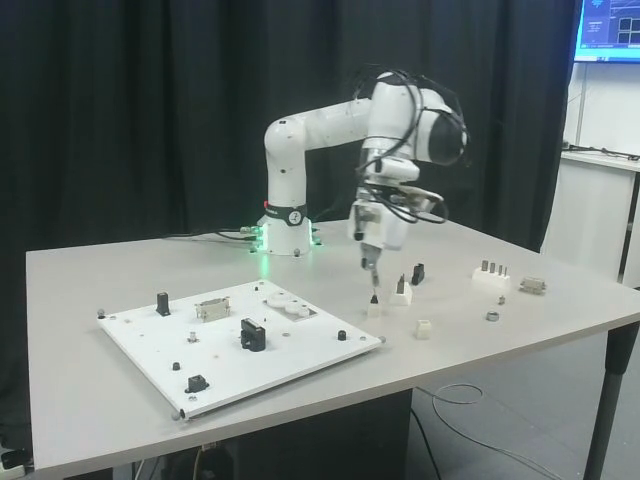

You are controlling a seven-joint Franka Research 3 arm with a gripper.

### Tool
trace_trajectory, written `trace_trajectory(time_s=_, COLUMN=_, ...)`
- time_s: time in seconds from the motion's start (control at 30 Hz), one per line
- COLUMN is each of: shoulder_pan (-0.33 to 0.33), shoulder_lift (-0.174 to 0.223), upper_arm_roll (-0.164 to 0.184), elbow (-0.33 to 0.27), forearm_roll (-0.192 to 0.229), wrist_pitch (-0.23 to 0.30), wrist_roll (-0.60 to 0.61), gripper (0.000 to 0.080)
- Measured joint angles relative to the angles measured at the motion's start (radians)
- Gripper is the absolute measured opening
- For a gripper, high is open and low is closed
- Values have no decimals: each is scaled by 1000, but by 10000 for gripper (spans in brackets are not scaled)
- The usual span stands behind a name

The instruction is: Place Ethernet.

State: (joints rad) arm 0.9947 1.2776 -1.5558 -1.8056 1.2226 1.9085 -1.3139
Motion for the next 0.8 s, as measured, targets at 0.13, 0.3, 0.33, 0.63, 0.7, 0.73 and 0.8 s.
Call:
trace_trajectory(time_s=0.13, shoulder_pan=43, shoulder_lift=0, upper_arm_roll=7, elbow=3, forearm_roll=-30, wrist_pitch=-4, wrist_roll=78, gripper=61)
trace_trajectory(time_s=0.3, shoulder_pan=87, shoulder_lift=0, upper_arm_roll=23, elbow=12, forearm_roll=-78, wrist_pitch=-5, wrist_roll=175, gripper=61)
trace_trajectory(time_s=0.33, shoulder_pan=94, shoulder_lift=0, upper_arm_roll=27, elbow=14, forearm_roll=-89, wrist_pitch=-6, wrist_roll=196, gripper=61)
trace_trajectory(time_s=0.63, shoulder_pan=135, shoulder_lift=0, upper_arm_roll=71, elbow=44, forearm_roll=-165, wrist_pitch=-13, wrist_roll=327, gripper=61)
trace_trajectory(time_s=0.7, shoulder_pan=140, shoulder_lift=0, upper_arm_roll=81, elbow=51, forearm_roll=-179, wrist_pitch=-14, wrist_roll=345, gripper=61)
trace_trajectory(time_s=0.73, shoulder_pan=141, shoulder_lift=0, upper_arm_roll=86, elbow=54, forearm_roll=-186, wrist_pitch=-14, wrist_roll=353, gripper=61)
trace_trajectory(time_s=0.8, shoulder_pan=144, shoulder_lift=0, upper_arm_roll=95, elbow=61, forearm_roll=-198, wrist_pitch=-14, wrist_roll=369, gripper=61)
